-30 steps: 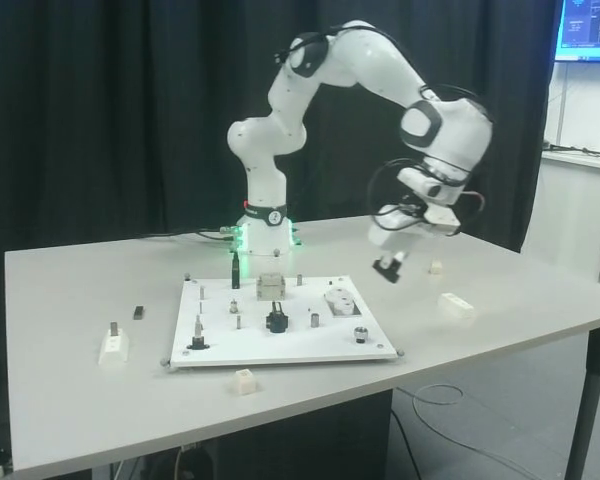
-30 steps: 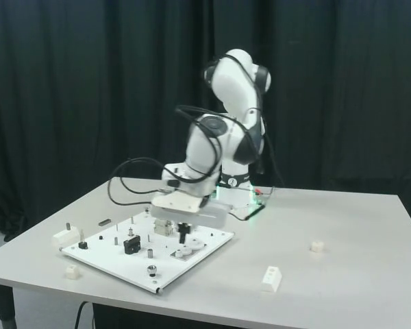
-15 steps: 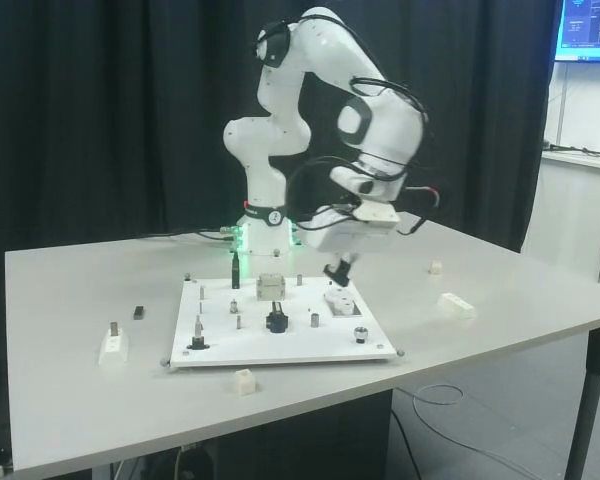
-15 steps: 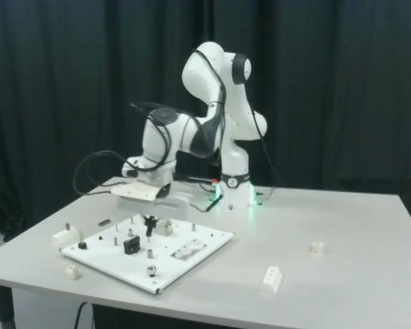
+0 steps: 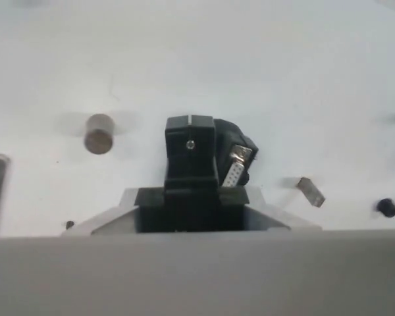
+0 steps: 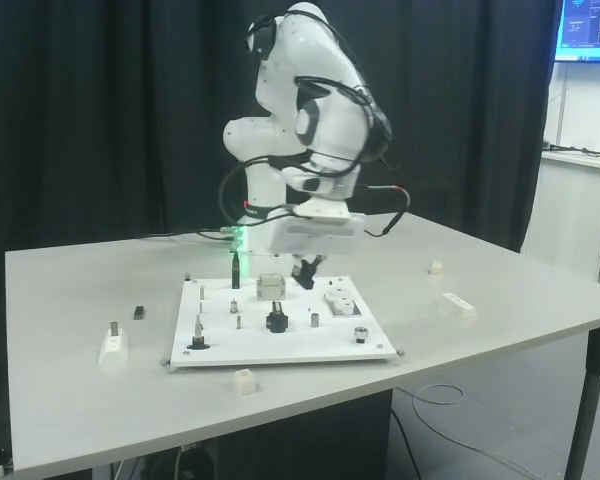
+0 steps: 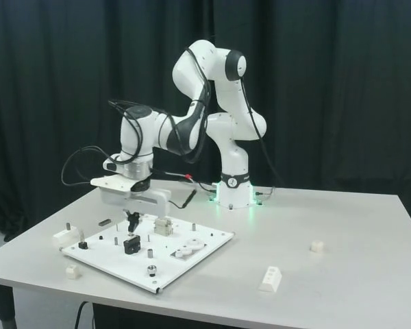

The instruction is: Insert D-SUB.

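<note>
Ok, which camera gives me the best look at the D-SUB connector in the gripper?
The wrist view: the D-SUB connector sits close up beside the gripper, pin face visible. In both room views the gripper is a small dark shape above the white board, connector indistinguishable.

A grey table (image 6: 70, 290) fills the lower half of the first room view. A black curtain (image 6: 100, 110) covers the background. Left of centre on the table lies a small black part (image 6: 137, 312), with a white block carrying a grey peg (image 6: 113, 346) below it. A small white cube (image 6: 244, 381) sits at lower centre. At right, a white block (image 6: 456, 305) lies below a smaller white piece (image 6: 436, 267). A monitor (image 6: 590, 30) occupies the upper right corner.
</note>
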